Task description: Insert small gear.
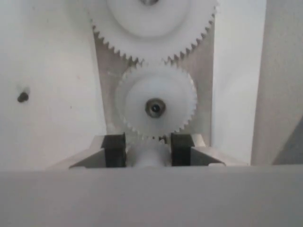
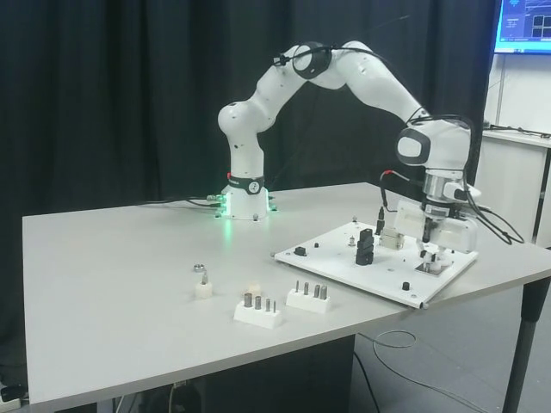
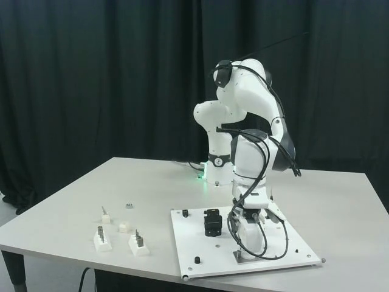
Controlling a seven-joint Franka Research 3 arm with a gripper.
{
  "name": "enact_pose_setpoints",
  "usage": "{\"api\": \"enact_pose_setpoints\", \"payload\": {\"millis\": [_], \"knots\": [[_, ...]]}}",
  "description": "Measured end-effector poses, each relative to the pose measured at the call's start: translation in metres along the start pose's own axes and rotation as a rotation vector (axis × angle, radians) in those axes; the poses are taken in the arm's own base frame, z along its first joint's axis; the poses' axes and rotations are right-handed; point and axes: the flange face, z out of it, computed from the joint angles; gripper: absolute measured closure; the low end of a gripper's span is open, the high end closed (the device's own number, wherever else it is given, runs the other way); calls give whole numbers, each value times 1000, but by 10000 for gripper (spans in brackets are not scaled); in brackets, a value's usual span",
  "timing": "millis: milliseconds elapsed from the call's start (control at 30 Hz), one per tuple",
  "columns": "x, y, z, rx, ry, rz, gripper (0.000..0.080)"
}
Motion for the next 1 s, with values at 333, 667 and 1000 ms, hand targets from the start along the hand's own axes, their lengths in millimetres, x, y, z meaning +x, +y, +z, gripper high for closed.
{"api": "enact_pose_setpoints", "payload": {"millis": [333, 667, 1000], "knots": [[-5, -7, 3, -24, 22, 6, 603], [-9, -6, 2, -53, 43, 20, 603], [-12, -3, 4, -78, 57, 29, 603]]}}
